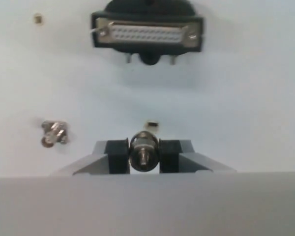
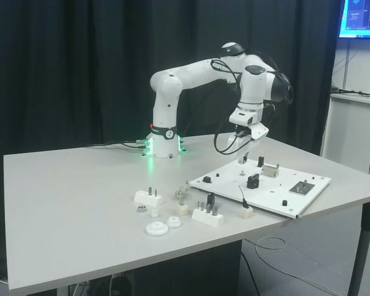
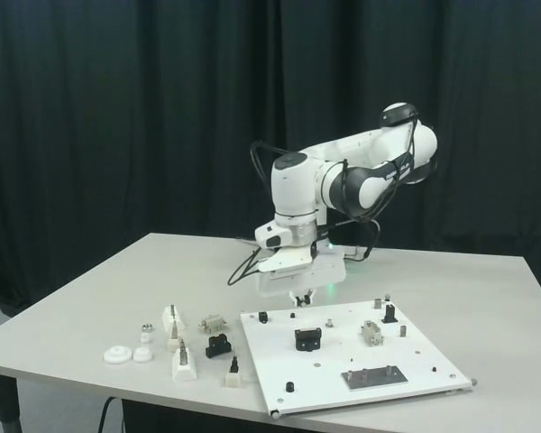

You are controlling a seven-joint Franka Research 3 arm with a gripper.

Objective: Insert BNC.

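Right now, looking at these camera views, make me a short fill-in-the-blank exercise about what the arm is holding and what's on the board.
1. The end effector grips a BNC ____ between its fingers.
2. The white board lies on a ____ table.
3. In the wrist view, the multi-pin connector has a ____ housing.
4. The arm's base glows ____.

Missing words: connector; grey; black; green

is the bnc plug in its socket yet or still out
Out. The wrist view shows the BNC plug clamped between the gripper fingers, hanging above the white board, apart from the BNC socket.
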